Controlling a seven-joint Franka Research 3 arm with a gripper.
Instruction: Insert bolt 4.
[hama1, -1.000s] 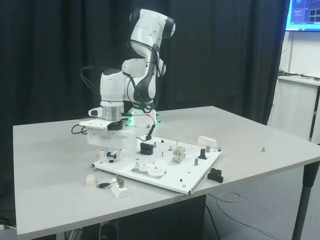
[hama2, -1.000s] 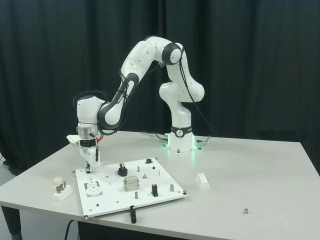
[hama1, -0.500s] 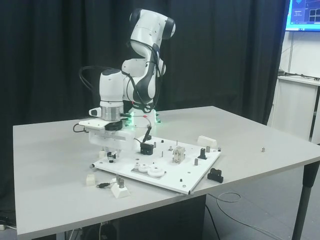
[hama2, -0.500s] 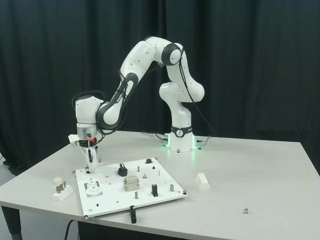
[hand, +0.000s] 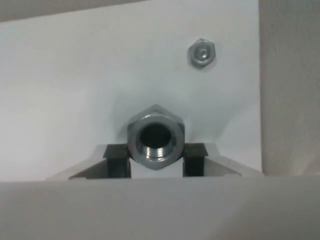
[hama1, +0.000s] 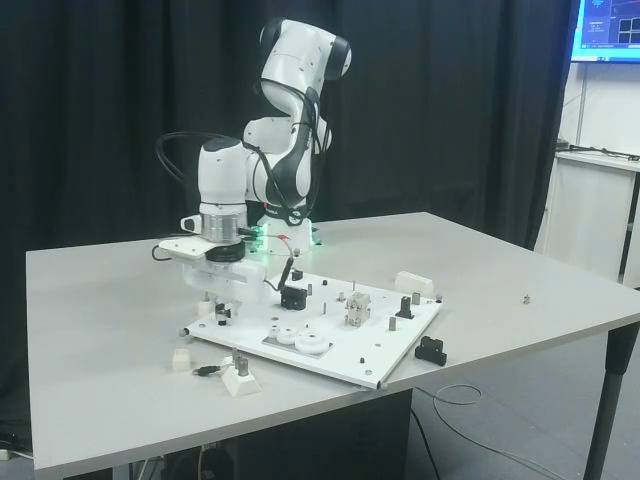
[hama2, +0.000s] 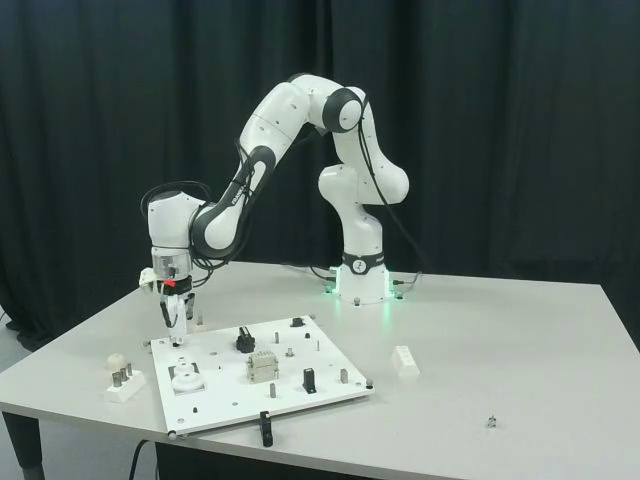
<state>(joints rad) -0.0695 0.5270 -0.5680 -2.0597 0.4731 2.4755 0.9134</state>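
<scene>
One bolt (hand: 155, 138), grey, hex-headed with a threaded hollow top, clamped between the two black fingertips (hand: 117, 161) of the gripper (hand: 155, 161), one pad tight against each flank. Closed on it, then, and pointing straight down over the white board (hand: 60, 100). Whether seated in the board or just above it: cannot tell. Close by on the same board, one small hex screw head (hand: 201, 53), apart from the bolt and near the board's edge, with the grey table (hand: 292, 100) beyond.

Seen from the room, gripper (hama1: 215, 300) low over the board's (hama1: 400, 335) far corner, on the side nearest the arm's wrist, arm bent over from its base at the table's back. Same pose from the other side: gripper (hama2: 175, 335) above the board's (hama2: 330, 390) corner. Bolt too small to make out in either room view.

Elsewhere on the board, two white gears (hama1: 305, 342) near the front edge. Off the board, a white stand (hama1: 238, 375) with pegs, a black clip (hama1: 431, 349) at the board's front edge, and a white block (hama1: 413, 282) behind the board.
</scene>
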